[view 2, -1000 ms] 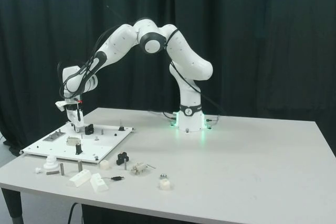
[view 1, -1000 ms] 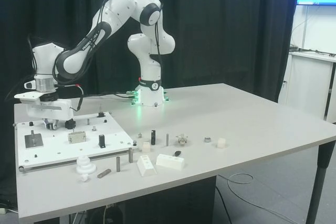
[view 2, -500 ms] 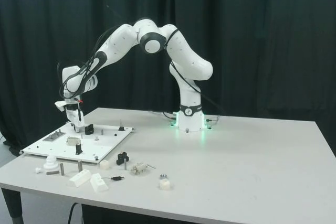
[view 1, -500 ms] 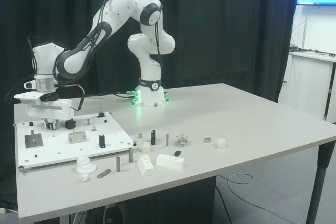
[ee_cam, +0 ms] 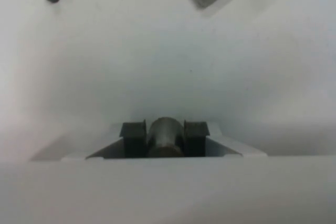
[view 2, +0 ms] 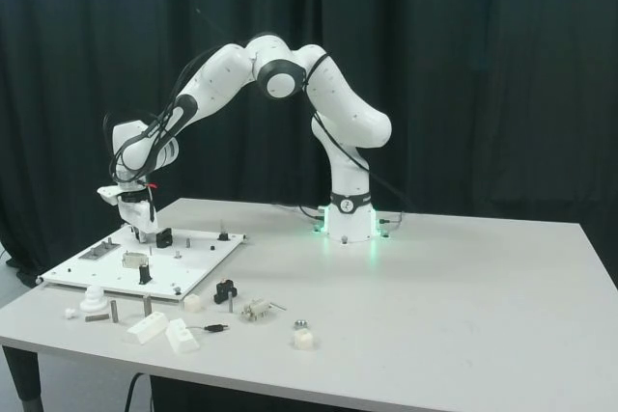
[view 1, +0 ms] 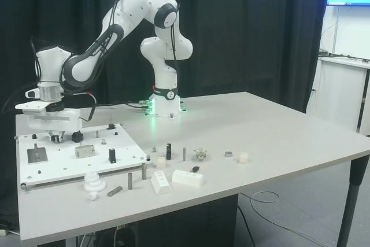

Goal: Remove round peg 4.

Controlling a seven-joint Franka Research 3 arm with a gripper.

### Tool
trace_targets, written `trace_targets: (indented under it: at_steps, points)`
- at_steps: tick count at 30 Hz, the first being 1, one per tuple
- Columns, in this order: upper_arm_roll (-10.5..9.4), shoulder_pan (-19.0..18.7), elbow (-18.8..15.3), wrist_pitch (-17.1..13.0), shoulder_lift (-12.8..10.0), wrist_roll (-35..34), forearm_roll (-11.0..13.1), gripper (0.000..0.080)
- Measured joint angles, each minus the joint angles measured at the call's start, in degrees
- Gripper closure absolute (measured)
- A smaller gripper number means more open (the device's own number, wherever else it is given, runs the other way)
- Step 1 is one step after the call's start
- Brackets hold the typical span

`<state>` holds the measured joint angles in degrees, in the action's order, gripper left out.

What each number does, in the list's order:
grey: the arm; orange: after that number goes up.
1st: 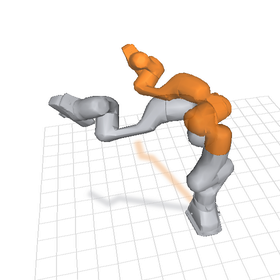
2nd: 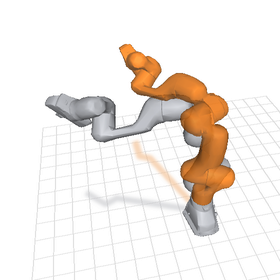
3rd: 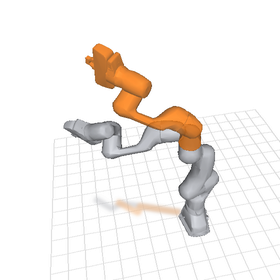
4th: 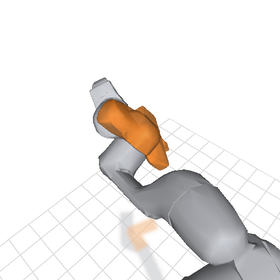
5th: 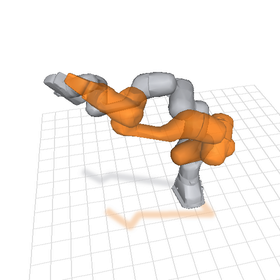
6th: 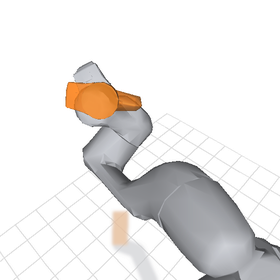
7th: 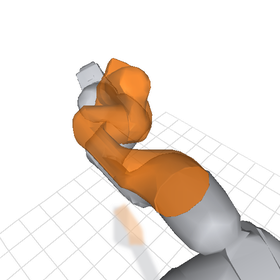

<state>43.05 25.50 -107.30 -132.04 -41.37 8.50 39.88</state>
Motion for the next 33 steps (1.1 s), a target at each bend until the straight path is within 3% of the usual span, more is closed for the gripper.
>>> trace_targets:
  at_steps: [33]
  points:
    - [0.04,0.12,0.69,1.06,-0.03,0.74,-0.89,0.0652]
